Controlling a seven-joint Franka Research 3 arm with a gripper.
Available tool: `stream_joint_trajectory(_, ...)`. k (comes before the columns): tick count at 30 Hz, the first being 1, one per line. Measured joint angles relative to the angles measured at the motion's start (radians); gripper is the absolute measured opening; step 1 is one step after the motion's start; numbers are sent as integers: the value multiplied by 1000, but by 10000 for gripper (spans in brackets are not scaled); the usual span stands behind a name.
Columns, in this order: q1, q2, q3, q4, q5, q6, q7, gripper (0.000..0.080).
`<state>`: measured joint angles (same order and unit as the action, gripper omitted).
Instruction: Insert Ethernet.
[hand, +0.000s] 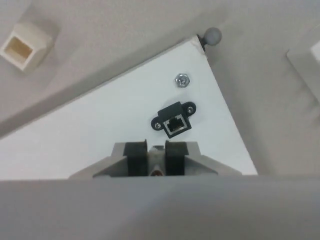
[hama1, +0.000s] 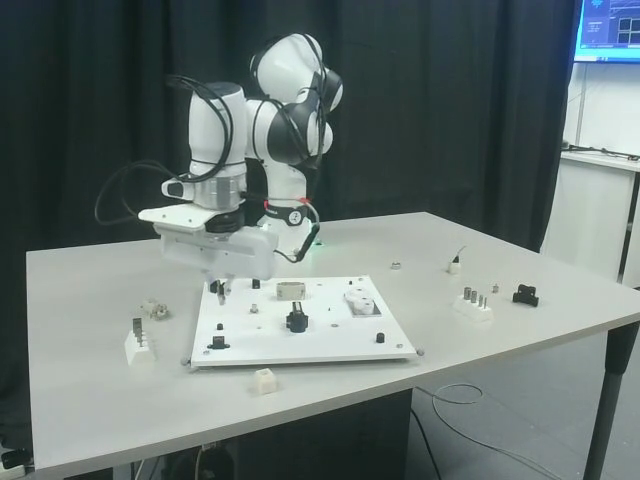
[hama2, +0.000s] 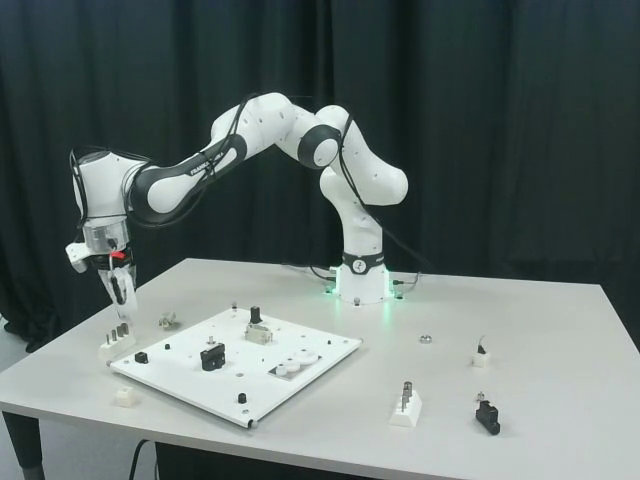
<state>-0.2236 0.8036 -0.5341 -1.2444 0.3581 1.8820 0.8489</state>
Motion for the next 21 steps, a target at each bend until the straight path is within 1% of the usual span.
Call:
stream_joint_trajectory(2,-1,0,-2,-3,9,0,25,70)
stream_joint_trajectory(8,-1,0,-14,-14,43,0,152,70)
stream_joint_trajectory(12,-1,0,-23,-20,60,-3,179,70)
stream_joint_trajectory(15,-1,0,-32,-27,77,-3,226,70)
stream_joint_trajectory(21,-1,0,-47,-36,85,2,349,70)
